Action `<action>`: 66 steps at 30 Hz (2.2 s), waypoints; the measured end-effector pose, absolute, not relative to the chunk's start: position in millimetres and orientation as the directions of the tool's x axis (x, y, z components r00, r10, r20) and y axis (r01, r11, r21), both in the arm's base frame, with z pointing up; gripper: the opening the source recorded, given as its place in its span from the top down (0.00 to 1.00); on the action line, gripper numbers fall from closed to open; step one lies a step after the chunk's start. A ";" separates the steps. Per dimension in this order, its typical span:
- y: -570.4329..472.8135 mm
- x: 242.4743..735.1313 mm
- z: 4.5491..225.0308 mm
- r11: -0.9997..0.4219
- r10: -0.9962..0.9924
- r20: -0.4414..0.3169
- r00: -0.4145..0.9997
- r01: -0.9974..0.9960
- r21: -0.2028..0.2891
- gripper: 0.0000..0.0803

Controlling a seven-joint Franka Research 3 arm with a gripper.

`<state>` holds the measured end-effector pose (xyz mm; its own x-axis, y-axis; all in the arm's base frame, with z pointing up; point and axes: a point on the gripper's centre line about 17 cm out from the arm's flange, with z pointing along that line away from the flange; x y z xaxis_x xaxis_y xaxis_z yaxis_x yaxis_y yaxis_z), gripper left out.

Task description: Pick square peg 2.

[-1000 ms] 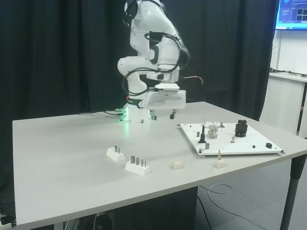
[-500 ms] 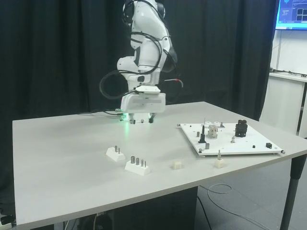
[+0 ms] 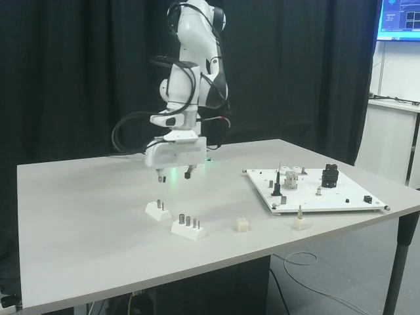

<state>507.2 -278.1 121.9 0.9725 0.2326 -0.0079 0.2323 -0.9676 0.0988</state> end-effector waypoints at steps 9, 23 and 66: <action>-287.4 492.5 101.3 -0.970 0.236 -0.021 0.971 0.237 0.057 0.00; -293.7 469.7 72.6 -0.968 0.251 -0.045 0.967 0.251 0.005 0.00; -304.2 457.5 37.5 -0.987 0.161 -0.011 0.987 0.161 -0.004 0.00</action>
<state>457.5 -304.2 37.5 0.9869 0.1612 -0.0109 0.1611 -0.9869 -0.0044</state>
